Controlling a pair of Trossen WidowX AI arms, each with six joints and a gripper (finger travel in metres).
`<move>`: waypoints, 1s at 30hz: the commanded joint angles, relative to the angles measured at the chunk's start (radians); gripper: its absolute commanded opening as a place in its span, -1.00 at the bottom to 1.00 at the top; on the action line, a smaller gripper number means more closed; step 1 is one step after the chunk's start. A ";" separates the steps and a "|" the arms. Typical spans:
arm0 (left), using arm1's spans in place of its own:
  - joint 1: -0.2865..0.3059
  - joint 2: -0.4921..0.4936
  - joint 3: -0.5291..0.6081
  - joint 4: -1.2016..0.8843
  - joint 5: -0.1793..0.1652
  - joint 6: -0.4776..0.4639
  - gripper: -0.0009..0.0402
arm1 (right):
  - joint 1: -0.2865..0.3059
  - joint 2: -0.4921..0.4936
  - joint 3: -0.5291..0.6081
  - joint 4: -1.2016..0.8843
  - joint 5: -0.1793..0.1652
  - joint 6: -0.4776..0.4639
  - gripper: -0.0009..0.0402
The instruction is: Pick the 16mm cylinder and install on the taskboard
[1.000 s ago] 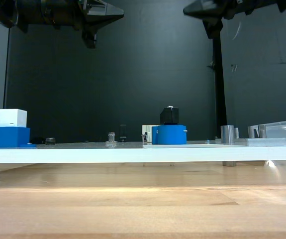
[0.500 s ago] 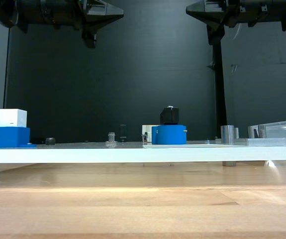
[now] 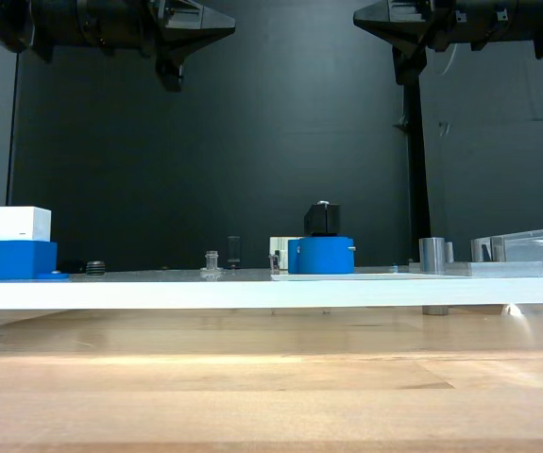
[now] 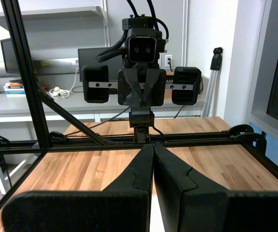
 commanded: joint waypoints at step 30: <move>0.000 0.000 0.000 0.000 0.000 0.000 -0.96 | 0.000 0.001 0.000 -0.024 -0.001 -0.003 -0.96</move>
